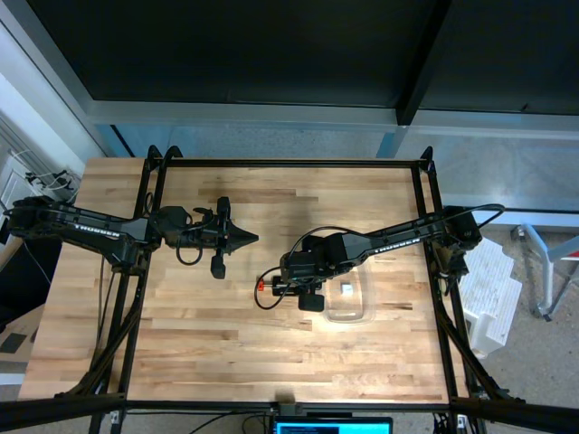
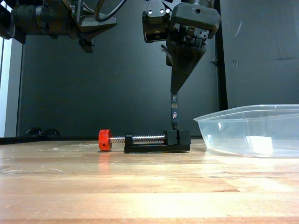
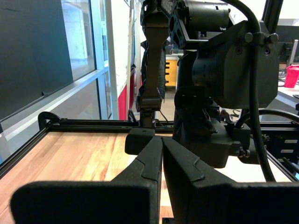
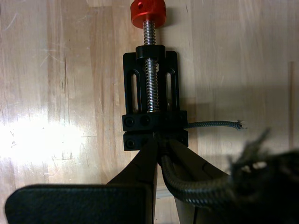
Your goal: Pick the USB-C connector and install on taskboard
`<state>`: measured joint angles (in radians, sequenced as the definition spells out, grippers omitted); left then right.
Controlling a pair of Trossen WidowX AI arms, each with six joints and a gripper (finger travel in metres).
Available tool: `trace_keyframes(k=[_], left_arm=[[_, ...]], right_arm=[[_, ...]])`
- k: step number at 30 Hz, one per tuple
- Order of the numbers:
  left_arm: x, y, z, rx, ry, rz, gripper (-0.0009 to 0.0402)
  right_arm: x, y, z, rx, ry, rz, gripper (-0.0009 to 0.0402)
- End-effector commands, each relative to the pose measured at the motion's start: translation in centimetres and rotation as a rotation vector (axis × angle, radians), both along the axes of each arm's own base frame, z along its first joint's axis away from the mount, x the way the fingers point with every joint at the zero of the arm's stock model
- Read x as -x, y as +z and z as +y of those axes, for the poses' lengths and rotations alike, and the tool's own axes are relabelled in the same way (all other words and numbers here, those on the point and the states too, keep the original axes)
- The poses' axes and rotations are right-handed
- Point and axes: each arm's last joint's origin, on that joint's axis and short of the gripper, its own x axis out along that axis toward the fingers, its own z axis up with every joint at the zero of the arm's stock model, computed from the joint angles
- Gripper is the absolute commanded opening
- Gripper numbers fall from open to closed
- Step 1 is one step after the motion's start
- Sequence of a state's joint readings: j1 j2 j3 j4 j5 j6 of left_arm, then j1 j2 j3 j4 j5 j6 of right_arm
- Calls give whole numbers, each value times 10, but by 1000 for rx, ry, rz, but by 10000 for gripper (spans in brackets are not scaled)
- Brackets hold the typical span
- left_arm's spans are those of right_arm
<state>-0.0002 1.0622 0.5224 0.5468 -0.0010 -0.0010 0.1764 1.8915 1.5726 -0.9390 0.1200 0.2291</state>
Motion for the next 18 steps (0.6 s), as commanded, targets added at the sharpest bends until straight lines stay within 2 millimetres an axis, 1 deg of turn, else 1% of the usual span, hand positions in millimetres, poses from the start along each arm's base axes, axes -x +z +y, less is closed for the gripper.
trace_keyframes(k=[1,11,18], left_arm=[[0,0,0,0,0,-1,0],[0,0,0,0,0,-1,0],[0,0,0,0,0,-1,0]], right_arm=[[0,0,0,2,1,1,0],[0,-1,0,4,5,6,0],[1,-5,0,7,4,11,0]])
